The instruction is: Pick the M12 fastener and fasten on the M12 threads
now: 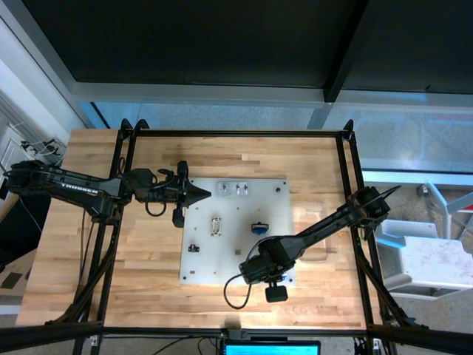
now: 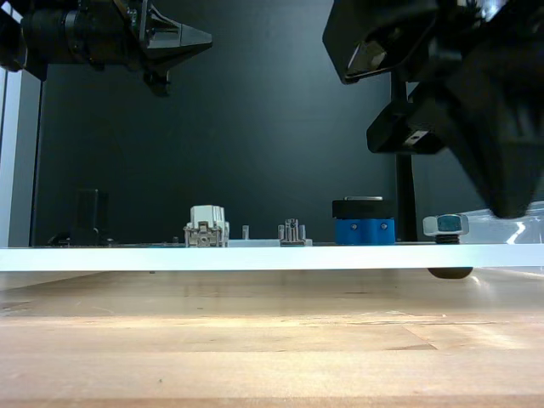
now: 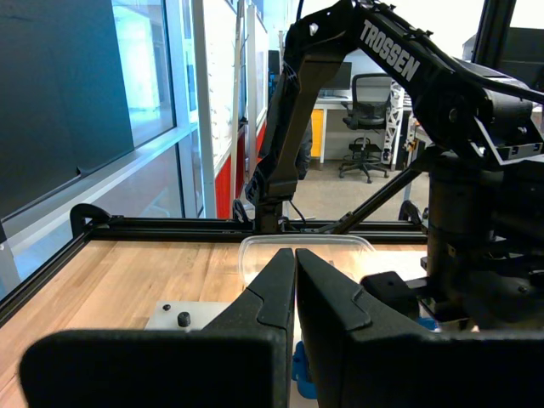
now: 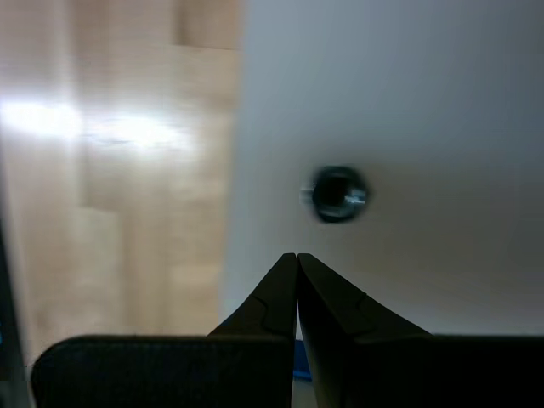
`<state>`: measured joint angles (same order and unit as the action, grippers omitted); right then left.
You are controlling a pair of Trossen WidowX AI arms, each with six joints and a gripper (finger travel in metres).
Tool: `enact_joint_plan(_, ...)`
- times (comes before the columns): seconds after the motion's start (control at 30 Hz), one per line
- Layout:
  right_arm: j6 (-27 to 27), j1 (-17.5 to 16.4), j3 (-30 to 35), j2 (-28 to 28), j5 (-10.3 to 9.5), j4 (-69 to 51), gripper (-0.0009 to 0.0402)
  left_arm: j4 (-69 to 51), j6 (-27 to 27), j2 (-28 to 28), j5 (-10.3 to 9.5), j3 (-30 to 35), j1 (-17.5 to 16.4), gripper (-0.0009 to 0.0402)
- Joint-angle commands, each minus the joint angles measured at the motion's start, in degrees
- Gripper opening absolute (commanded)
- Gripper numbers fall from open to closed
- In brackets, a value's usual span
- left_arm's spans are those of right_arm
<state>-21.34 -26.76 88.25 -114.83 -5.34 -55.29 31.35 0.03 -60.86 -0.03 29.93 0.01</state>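
The left tool, a black two-fingered gripper on the left arm, hangs high over the far left edge of the flat white plastic board, its fingers pressed together on nothing. It is well away from the work, so it looks parked out of the way.

The board lies on the pale wooden desk. From desk height, the near parts stand in a row: a small white connector block, then a blue block with a black cap.

To the right of these is the task's thing, the small silver metal M12 nut. It sits on its stud, the short black ribbed stud near the board's near right edge. A little of the ribbing shows under the nut, so I judge it started on the threads but not run fully down.

The right tool, the matching black gripper on the right arm, is over that same corner. Its fingers meet at the tips and hold nothing. The nut lies just beyond them and apart, seen end-on against the white board. I read this as a pause above the nut, perhaps before another turn or a check.

The clear plastic tray stands on the desk just off the board's right side. No nut shows in it, though the right arm hides part of it.
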Motion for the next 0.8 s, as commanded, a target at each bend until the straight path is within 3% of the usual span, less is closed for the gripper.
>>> enact_joint_plan(0.03,-0.17,0.31,0.44,0.04,4.83,-1.33,0.0,0.0,0.0,0.0,0.0,0.02,0.0,0.0)
enact_joint_plan(0.17,-0.11,0.42,0.39,0.04,10.21,-0.74,0.0,0.0,0.0,0.0,0.0,0.02,0.0,0.0)
enact_joint_plan(0.53,0.42,0.44,0.04,0.0,9.6,1.07,0.0,0.02,0.0,0.0,0.0,0.02,0.0,0.0)
enact_joint_plan(0.6,0.66,0.48,-0.42,-0.09,7.74,1.88,0.0,0.02,0.0,0.0,0.02,0.02,0.0,0.0)
enact_joint_plan(0.63,0.66,0.48,-0.7,-0.09,5.38,2.6,0.0,0.0,0.0,0.0,0.0,0.02,0.0,0.0)
enact_joint_plan(0.67,0.83,0.48,-0.98,-0.09,2.71,3.23,0.0,0.02,0.0,0.0,0.0,0.02,-0.02,0.0)
enact_joint_plan(0.77,2.86,0.52,-0.92,0.02,-8.22,1.81,0.0,0.0,0.0,0.0,0.02,0.02,0.0,0.0)
enact_joint_plan(0.8,3.5,0.52,-0.68,0.09,-10.32,0.9,0.0,0.0,0.0,0.0,0.0,0.02,-0.02,0.0)
